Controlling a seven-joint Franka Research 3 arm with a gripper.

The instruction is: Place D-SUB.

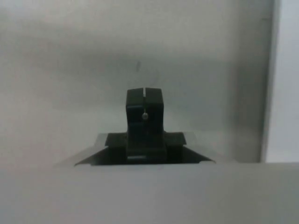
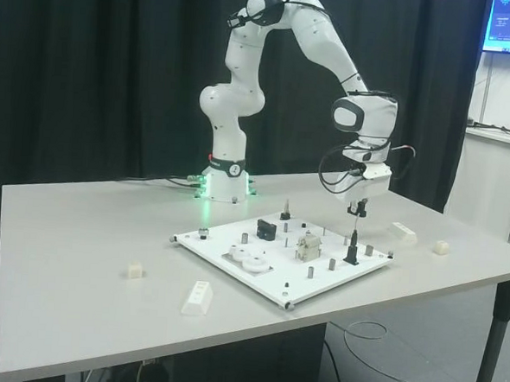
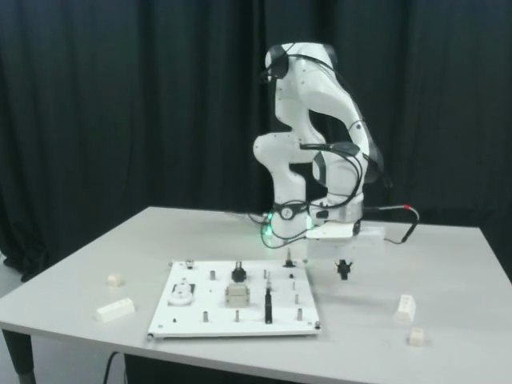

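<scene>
In the first room view, a small white cube (image 2: 134, 270) and a white block (image 2: 197, 297) lie on the grey table (image 2: 80, 224), at about 9 and 8 o'clock from the white board (image 2: 217, 241). At the board's middle a grey block (image 2: 306, 246) is mounted. It is judged the likeliest D-SUB, though the part cannot be named with certainty. A black upright peg (image 2: 353, 247) stands near the board's 3 o'clock corner.

The gripper (image 2: 358, 208) hangs just above that corner, clear of the board. In the wrist view the fingers (image 1: 135, 109) are seen pressed together, with only a thin slit between them, and nothing recognisable is held. Two white pieces (image 2: 404, 230) (image 2: 442, 247) lie further out towards 3 o'clock.

If a connector is meant to be carried, an empty placing motion could be made. If the arm is lowered here, the black peg could be struck, since it stands almost under the fingertips. The board could then be shoved across the table.
</scene>
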